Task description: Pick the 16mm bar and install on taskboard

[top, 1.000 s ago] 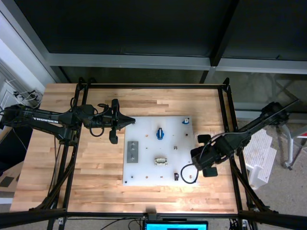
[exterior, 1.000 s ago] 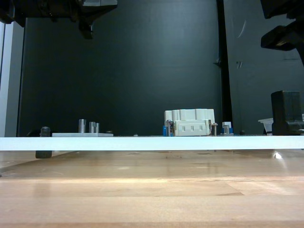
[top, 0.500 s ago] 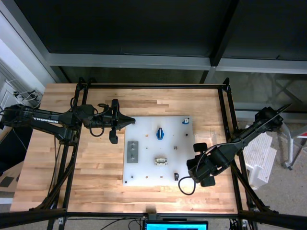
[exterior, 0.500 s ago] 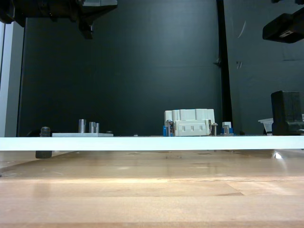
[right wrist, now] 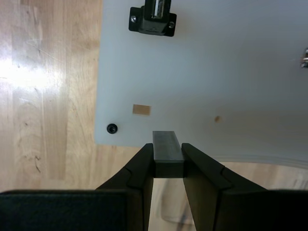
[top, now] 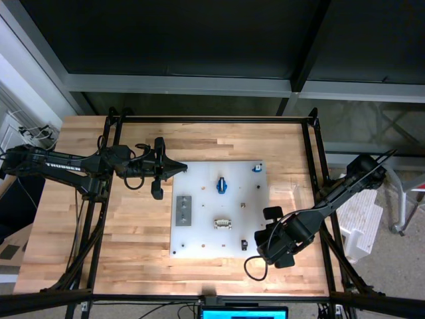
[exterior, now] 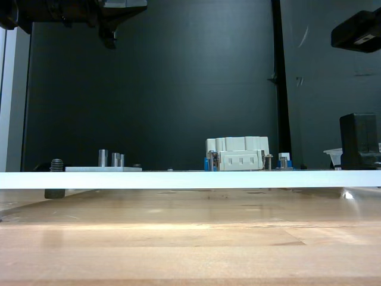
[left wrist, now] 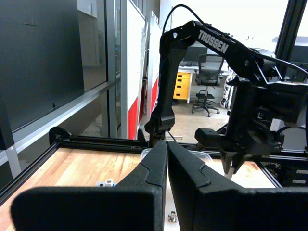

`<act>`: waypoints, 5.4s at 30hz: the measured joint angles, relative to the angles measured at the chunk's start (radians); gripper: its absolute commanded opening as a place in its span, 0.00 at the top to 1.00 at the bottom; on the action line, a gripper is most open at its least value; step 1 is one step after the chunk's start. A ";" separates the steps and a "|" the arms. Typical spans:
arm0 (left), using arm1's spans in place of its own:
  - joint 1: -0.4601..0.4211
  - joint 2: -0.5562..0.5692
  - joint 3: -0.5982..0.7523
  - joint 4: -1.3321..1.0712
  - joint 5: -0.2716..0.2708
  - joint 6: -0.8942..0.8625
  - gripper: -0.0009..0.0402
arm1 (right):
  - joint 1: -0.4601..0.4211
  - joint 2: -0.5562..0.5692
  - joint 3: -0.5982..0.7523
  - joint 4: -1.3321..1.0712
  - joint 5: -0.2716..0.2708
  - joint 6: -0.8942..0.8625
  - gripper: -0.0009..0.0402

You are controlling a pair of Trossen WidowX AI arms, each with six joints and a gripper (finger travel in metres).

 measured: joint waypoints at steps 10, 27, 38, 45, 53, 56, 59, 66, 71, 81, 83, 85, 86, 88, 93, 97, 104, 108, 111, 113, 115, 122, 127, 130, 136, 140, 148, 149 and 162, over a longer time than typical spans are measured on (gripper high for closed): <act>0.000 0.000 0.000 0.000 0.000 0.000 0.98 | 0.017 0.045 0.003 0.057 0.000 -0.003 0.97; 0.000 0.000 0.000 0.000 0.000 0.000 0.98 | 0.019 0.072 -0.012 0.104 0.001 0.027 0.97; 0.000 0.000 0.000 0.000 0.000 0.000 0.98 | 0.023 0.072 -0.025 0.108 0.002 0.027 0.97; 0.000 0.000 0.000 0.000 0.000 0.000 0.98 | 0.025 0.072 -0.036 0.120 0.001 0.027 0.97; 0.000 0.000 0.000 0.000 0.000 0.000 0.98 | 0.025 0.072 -0.053 0.135 0.002 0.026 0.97; 0.000 0.000 0.000 0.000 0.000 0.000 0.98 | 0.025 0.070 -0.061 0.148 0.002 0.026 0.97; 0.000 0.000 0.000 0.000 0.000 0.000 0.98 | 0.025 0.069 -0.066 0.152 0.003 0.026 0.97; 0.000 0.000 0.000 0.000 0.000 0.000 0.98 | 0.025 0.069 -0.067 0.154 0.002 0.026 0.97; 0.000 0.000 0.000 0.000 0.000 0.000 0.98 | 0.025 0.069 -0.068 0.157 0.002 0.026 0.97; 0.000 0.000 0.000 0.000 0.000 0.000 0.98 | 0.025 0.069 -0.068 0.161 0.002 0.026 0.97; 0.000 0.000 0.000 0.000 0.000 0.000 0.98 | 0.025 0.069 -0.068 0.161 0.002 0.026 0.95; 0.000 0.000 0.000 0.000 0.000 0.000 0.98 | 0.025 0.069 -0.068 0.161 0.002 0.026 0.92; 0.000 0.000 0.000 0.000 0.000 0.000 0.98 | 0.025 0.069 -0.068 0.161 0.002 0.026 0.90; 0.000 0.000 0.000 0.000 0.000 0.000 0.98 | 0.025 0.069 -0.068 0.161 0.002 0.026 0.86; 0.000 0.000 0.000 0.000 0.000 0.000 0.98 | 0.025 0.070 -0.068 0.161 0.002 0.026 0.76; 0.000 0.000 0.000 0.000 0.000 0.000 0.98 | 0.025 0.074 -0.072 0.159 -0.002 0.026 0.70; 0.000 0.000 0.000 0.000 0.000 0.000 0.98 | 0.025 0.068 -0.072 0.154 -0.002 0.026 0.63; 0.000 0.000 0.000 0.000 0.000 0.000 0.98 | 0.025 0.064 -0.058 0.135 -0.001 0.026 0.60; 0.000 0.000 0.000 0.000 0.000 0.000 0.98 | 0.025 0.061 -0.057 0.133 -0.001 0.026 0.58; 0.000 0.000 0.000 0.000 0.000 0.000 0.98 | 0.025 0.057 -0.056 0.133 -0.001 0.026 0.57; 0.000 0.000 0.000 0.000 0.000 0.000 0.98 | 0.025 0.055 -0.056 0.133 0.000 0.026 0.56; 0.000 0.000 0.000 0.000 0.000 0.000 0.98 | 0.025 0.053 -0.055 0.133 0.000 0.026 0.56; 0.000 0.000 0.000 0.000 0.000 0.000 0.98 | 0.025 0.053 -0.055 0.133 0.001 0.026 0.56; 0.000 0.000 0.000 0.000 0.000 0.000 0.98 | 0.025 0.049 -0.041 0.126 -0.006 0.026 0.56; 0.000 0.000 0.000 0.000 0.000 0.000 0.98 | 0.024 0.029 0.025 0.046 -0.018 0.027 0.56; 0.000 0.000 0.000 0.000 0.000 0.000 0.98 | 0.024 0.018 0.069 -0.003 -0.017 0.027 0.56; 0.000 0.000 0.000 0.000 0.000 0.000 0.98 | 0.024 0.018 0.080 -0.015 -0.017 0.033 0.56; 0.000 0.000 0.000 0.000 0.000 0.000 0.98 | 0.024 0.018 0.080 -0.016 -0.017 0.038 0.56; 0.000 0.000 0.000 0.000 0.000 0.000 0.98 | 0.021 0.024 0.048 0.024 0.044 0.107 0.56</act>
